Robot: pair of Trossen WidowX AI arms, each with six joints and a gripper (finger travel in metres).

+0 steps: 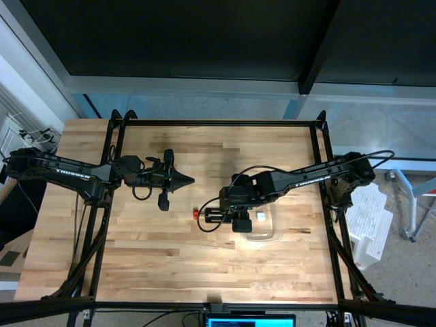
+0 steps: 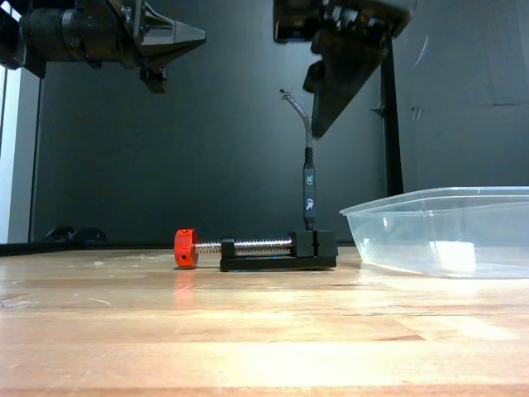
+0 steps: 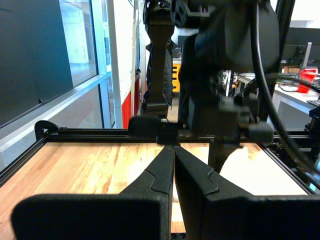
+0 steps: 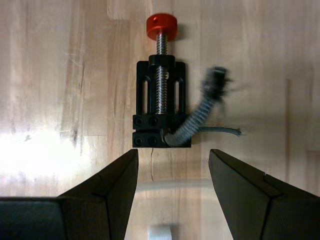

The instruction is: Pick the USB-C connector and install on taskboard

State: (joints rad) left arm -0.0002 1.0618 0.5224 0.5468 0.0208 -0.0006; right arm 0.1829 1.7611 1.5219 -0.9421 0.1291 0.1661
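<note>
Right claw (image 4: 172,155) is spread wide, pinching nothing, hanging just above the right end of the small black rectangular taskboard (image 2: 277,250). That block lies with its long axis left-right on the wooden worktop (image 1: 170,259), red-orange knob (image 2: 186,248) pointing left. The tiny dark USB-C connector (image 2: 308,186) stands upright in the block's right end, thin wire curling up and left, just below the claw. Clear plastic tray (image 2: 438,236) sits just beside on the right; left and near sides are open wood. Left claw (image 1: 189,180) is pressed together, held high, well apart to the left.

Matt black taskboard (image 4: 149,122) with shiny metal screw (image 4: 160,85), on smooth pale wooden table (image 4: 60,75).
</note>
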